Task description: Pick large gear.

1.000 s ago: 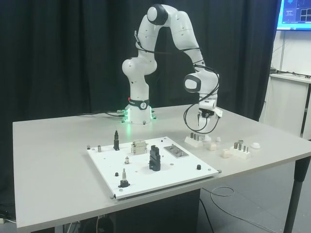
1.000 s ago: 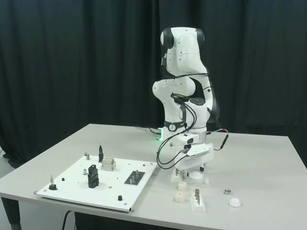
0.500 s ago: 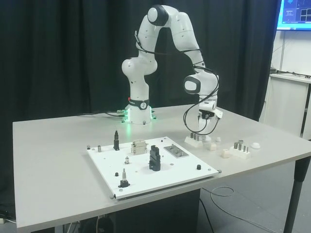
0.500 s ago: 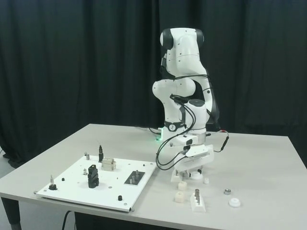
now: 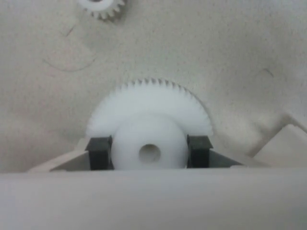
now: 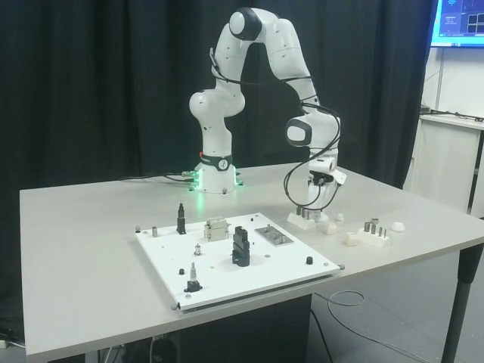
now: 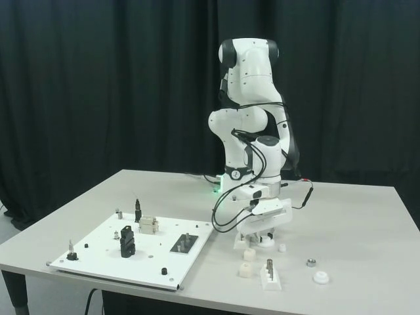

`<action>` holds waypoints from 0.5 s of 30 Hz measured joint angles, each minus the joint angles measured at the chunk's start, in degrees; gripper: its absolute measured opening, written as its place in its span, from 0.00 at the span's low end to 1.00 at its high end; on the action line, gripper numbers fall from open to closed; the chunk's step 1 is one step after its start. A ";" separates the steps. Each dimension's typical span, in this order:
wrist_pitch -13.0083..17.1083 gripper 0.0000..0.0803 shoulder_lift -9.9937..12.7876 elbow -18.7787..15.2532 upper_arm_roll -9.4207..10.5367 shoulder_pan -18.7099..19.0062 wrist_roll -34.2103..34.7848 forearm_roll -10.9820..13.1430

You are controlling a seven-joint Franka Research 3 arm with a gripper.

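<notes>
The large gear is white, with fine teeth and a raised round hub with a hole in its middle. It lies flat on the grey table, to the right of the white board. In the wrist view my gripper straddles the hub, and the black fingertips sit against its two sides with no gap showing. In the first room view the gripper is low over the table and hides most of the gear. The second room view shows the gripper just above the table as well.
A small white gear lies close to the large one. The white assembly board carries black and metal parts. White holder blocks and a round white part lie on the table to the right of the gripper.
The arm has lowered the gripper a little further, down onto the spot where the large gear lies. Nothing else on the table has moved.
</notes>
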 joint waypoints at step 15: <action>-3.58 0.41 -0.78 1.73 0.49 -0.04 1.57 0.00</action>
